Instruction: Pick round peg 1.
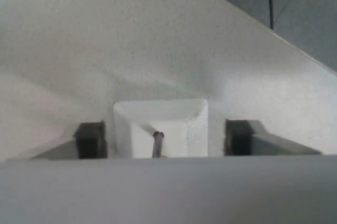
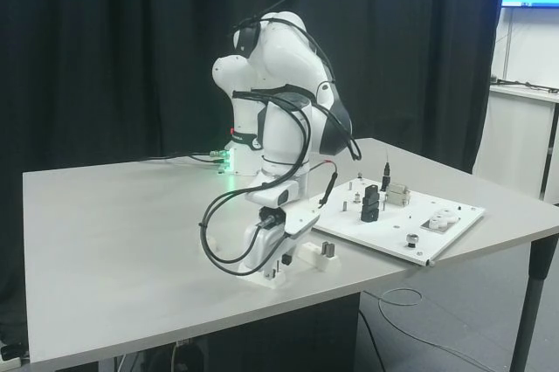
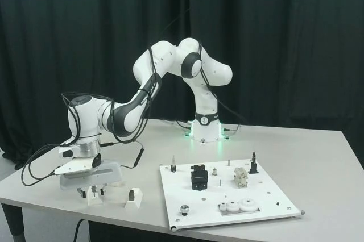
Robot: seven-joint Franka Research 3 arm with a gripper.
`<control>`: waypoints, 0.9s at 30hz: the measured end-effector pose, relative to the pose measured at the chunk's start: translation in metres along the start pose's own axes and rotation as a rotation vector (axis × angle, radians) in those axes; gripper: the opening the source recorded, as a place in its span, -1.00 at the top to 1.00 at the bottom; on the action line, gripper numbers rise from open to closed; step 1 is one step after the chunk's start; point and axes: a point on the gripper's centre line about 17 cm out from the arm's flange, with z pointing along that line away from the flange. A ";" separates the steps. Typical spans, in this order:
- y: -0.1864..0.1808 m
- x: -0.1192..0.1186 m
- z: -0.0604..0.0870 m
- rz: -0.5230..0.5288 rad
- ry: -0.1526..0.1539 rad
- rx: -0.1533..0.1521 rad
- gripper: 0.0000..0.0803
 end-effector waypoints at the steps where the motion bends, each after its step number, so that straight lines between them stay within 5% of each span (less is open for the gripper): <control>1: 0.000 0.000 0.000 0.000 0.000 0.000 -0.74; 4: 0.001 -0.001 0.000 0.002 0.000 0.000 -0.74; 5: 0.001 -0.001 0.000 0.002 0.000 0.000 0.09; 9: 0.002 -0.002 0.000 0.004 0.000 0.000 0.09; 10: 0.002 -0.002 0.000 0.004 0.000 0.000 0.46; 18: 0.002 -0.003 -0.001 0.005 0.000 0.001 0.46; 19: 0.002 -0.003 -0.001 0.005 0.000 0.002 0.95; 27: 0.001 -0.003 -0.009 0.003 -0.009 0.013 0.95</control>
